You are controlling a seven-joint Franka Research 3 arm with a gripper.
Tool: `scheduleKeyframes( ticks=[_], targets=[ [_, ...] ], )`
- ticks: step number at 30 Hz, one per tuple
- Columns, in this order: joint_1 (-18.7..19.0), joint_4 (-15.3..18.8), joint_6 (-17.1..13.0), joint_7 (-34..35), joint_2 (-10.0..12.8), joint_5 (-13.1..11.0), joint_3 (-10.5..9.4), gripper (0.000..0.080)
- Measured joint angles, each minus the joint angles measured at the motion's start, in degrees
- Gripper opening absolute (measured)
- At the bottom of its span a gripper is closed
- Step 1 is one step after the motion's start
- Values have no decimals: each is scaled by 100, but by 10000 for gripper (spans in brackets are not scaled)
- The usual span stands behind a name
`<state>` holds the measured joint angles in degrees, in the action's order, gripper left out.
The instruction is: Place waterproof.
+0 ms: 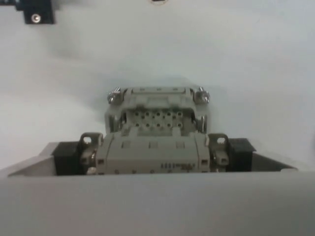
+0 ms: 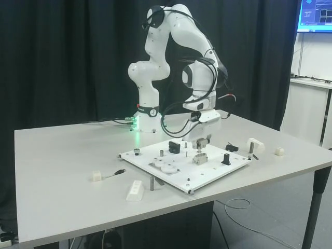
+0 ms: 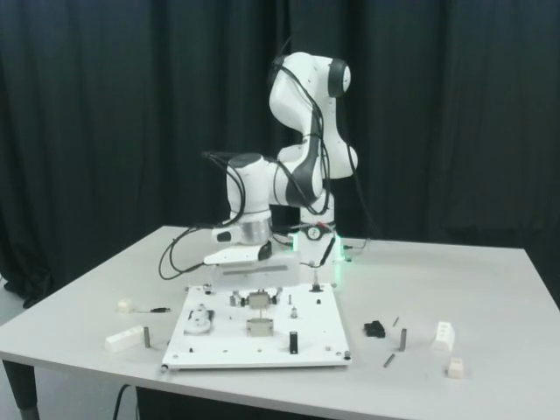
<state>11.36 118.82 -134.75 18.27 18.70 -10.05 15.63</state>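
One connector: grey multi-pin plug (image 1: 156,140), held between the fingers of the gripper (image 1: 156,152); in the wrist view its pin face with rows of small holes faces the camera, metal screws at its corners.
Connector position: directly under the wrist, at the fingertips (image 1: 69,157), hanging just above the white board (image 3: 262,346); whether it touches the board cannot be told.
Connector in room views: small grey block (image 2: 201,141) below the hand; same block (image 3: 260,300) seen from the second room view.
Gripper state: closed on the connector, black finger pads pressing on its two ends; gripper (image 2: 201,142) points down over the middle of the board.
Below connector: a grey socket block (image 3: 259,327) on the board, just beside and nearer the board's front edge in the second room view.
Board: white plate (image 2: 207,174) on the grey table (image 2: 62,155), carrying a white round disc (image 2: 167,167), a black block (image 2: 174,147), a black upright piece (image 2: 226,158).
Arm: white arm (image 2: 155,62) bent over, base (image 2: 145,122) at the back of the table with a green light beside it.
Off the board: white bar (image 2: 135,190), small white cube (image 2: 96,176), white block (image 2: 256,145), small white piece (image 2: 279,151), all well apart from the gripper.
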Motion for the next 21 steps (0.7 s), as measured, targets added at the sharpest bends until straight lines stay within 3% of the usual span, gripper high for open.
scheduleKeyframes(
  ticks=[9,21],
  targets=[
    [0,-31,212,0,-162,60,34,620],
    [0,-43,228,0,-174,80,41,620]
  ],
)
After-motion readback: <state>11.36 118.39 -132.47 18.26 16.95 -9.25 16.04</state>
